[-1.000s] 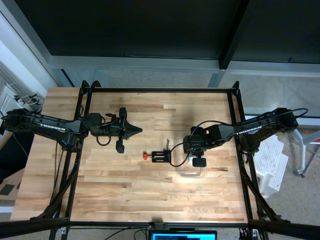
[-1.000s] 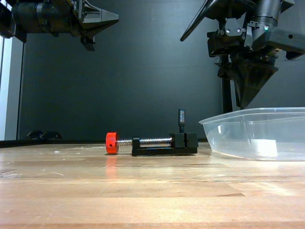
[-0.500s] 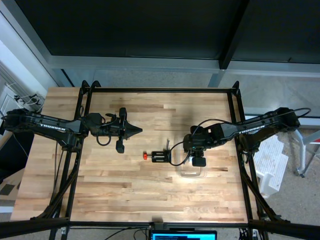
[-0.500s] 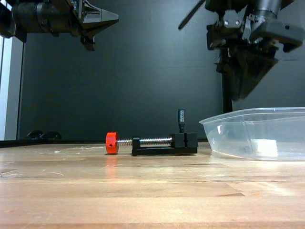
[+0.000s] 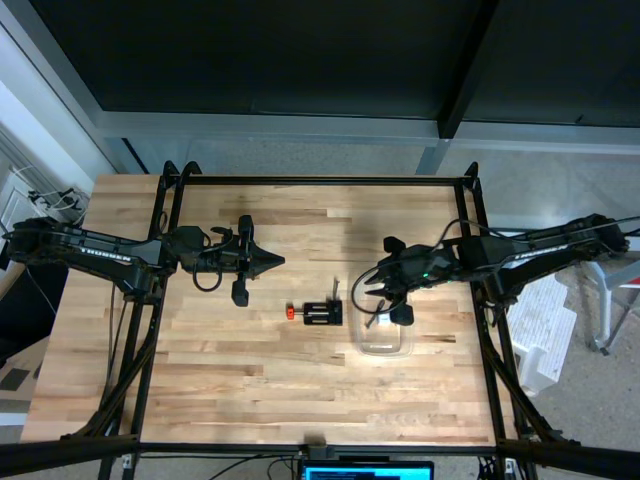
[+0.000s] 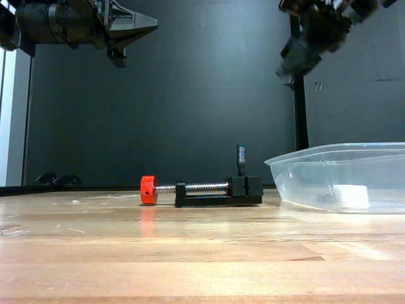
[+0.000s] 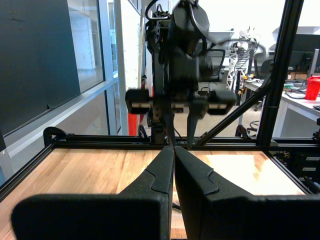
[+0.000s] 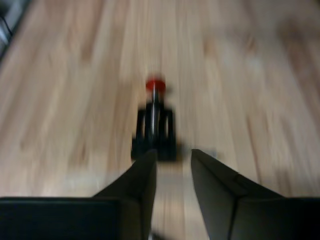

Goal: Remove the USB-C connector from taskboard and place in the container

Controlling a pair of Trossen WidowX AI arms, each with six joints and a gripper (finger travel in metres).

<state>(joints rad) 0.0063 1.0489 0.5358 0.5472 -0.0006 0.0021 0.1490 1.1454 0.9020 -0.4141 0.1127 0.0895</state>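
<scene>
While upright in taskboard (image 6: 218, 190), USB-C connector (image 6: 240, 155); right hand (image 5: 368, 290) spread, aloft beside; left hand (image 5: 278, 261) closed, apart.

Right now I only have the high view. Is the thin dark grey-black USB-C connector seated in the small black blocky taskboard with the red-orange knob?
Observer: Yes. The low view shows the USB-C connector standing upright in the taskboard, at the end away from the knob.
Operator: Right gripper state?
Observer: In the right wrist view the right gripper is open with nothing between its fingers. It is aimed at the taskboard and raised near the clear plastic rectangular container.
Operator: Left?
Observer: In the left wrist view the left gripper is shut, parked high over the table's left side.
</scene>
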